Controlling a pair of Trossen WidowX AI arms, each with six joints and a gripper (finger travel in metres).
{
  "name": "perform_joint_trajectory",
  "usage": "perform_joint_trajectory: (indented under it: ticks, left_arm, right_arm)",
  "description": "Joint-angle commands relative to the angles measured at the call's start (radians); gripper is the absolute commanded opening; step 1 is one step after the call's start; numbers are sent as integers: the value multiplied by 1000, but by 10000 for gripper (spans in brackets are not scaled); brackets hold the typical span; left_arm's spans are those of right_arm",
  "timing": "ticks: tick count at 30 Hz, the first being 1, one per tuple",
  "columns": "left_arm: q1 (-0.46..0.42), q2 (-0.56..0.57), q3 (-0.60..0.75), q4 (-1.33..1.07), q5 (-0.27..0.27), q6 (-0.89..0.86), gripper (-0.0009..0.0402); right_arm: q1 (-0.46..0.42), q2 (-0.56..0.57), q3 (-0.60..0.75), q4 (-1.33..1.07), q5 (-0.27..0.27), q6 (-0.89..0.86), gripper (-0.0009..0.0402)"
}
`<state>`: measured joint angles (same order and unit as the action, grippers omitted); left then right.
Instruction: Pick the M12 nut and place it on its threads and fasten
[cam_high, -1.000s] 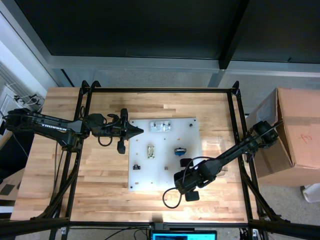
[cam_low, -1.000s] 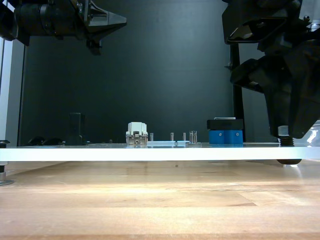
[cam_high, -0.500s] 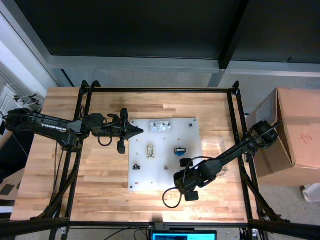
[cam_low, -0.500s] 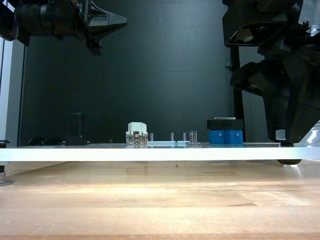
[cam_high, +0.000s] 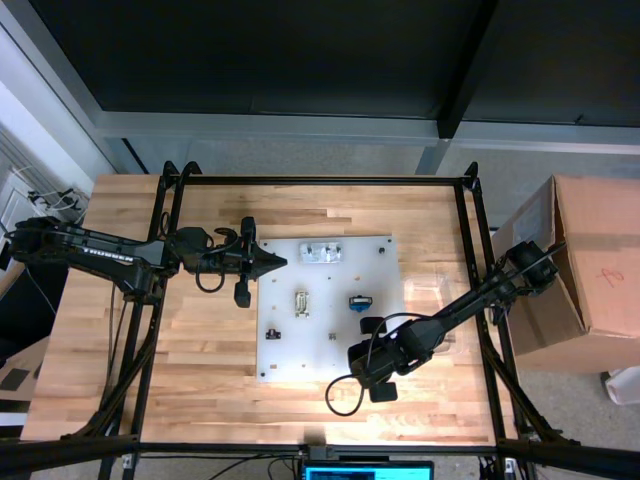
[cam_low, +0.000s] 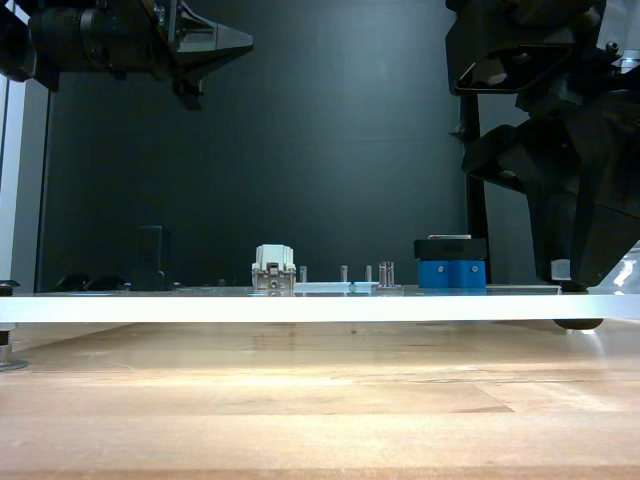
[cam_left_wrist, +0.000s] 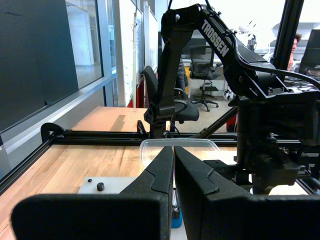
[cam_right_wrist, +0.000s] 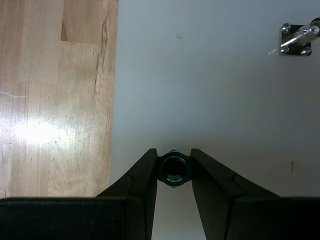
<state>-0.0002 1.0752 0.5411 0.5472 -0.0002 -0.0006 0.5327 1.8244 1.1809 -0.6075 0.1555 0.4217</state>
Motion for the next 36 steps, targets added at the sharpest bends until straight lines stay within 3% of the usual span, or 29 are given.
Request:
perform_joint_trajectory:
  ticks: [1, 8, 17, 23, 33, 36]
  left_arm:
    - [0, 0, 0, 0, 0, 0, 0]
    - [0, 0, 0, 0, 0, 0, 0]
    - [0, 0, 0, 0, 0, 0, 0]
    - [0, 0, 0, 0, 0, 0, 0]
    - [0, 0, 0, 0, 0, 0, 0]
    - [0, 0, 0, 0, 0, 0, 0]
  right_arm:
    - [0, 2, 0, -1, -22, -1, 12]
    - [0, 0, 2, 0, -21, -3, 22]
    - [0, 0, 4, 0, -20, 1, 118]
    - [0, -2, 4, 0, -20, 6, 159]
    - [0, -32, 4, -32, -27, 19, 165]
    - [-3, -42, 28, -91, -65, 19, 164]
